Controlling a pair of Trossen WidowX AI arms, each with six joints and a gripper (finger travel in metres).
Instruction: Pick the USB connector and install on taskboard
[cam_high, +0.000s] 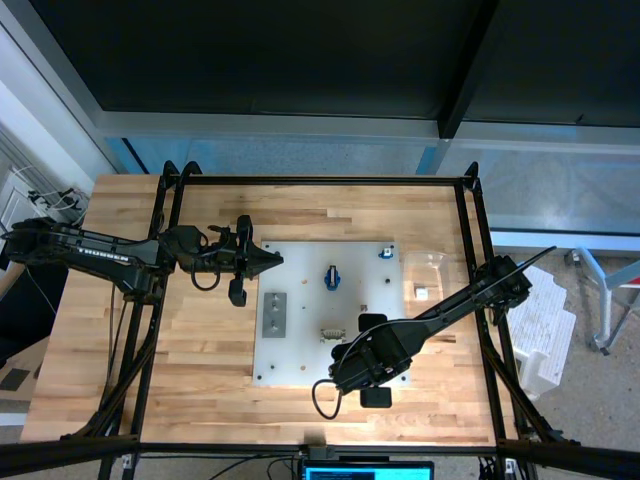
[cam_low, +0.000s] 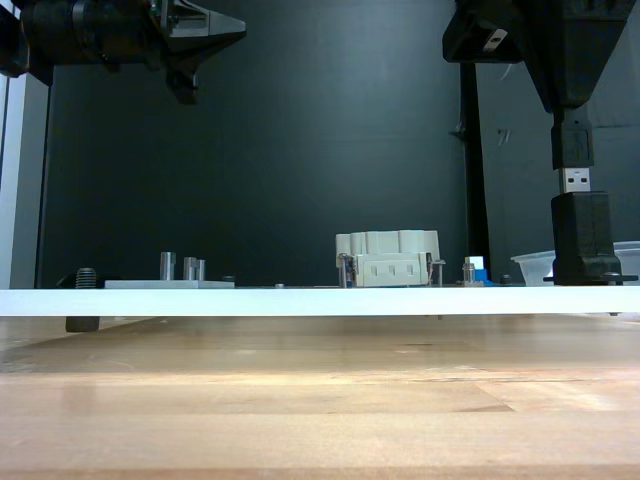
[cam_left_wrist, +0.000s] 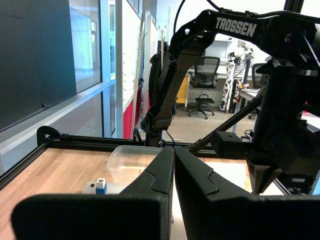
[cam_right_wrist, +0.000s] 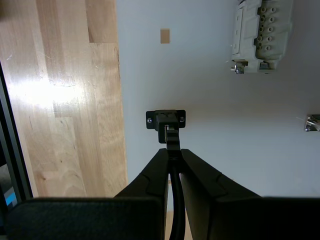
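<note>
- One USB connector (cam_low: 572, 158), pinched in the right gripper (cam_right_wrist: 171, 151), hangs directly over a black socket (cam_low: 585, 240) on the taskboard (cam_high: 305, 330).
- "TROSSEN" lettering (cam_left_wrist: 236, 27) marks the right arm (cam_left_wrist: 170, 75).
- The left gripper (cam_left_wrist: 173, 152), fingers pressed together, hovers at the board's left edge.

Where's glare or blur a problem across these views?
Right wrist view: glare patch on the wooden table; the right gripper, above the taskboard, and its USB connector look sharp. Low view: near tabletop blurred, connector crisp against dark backdrop. Left wrist view: left gripper, parked high over the board's left edge, dark against bright windows.
</note>
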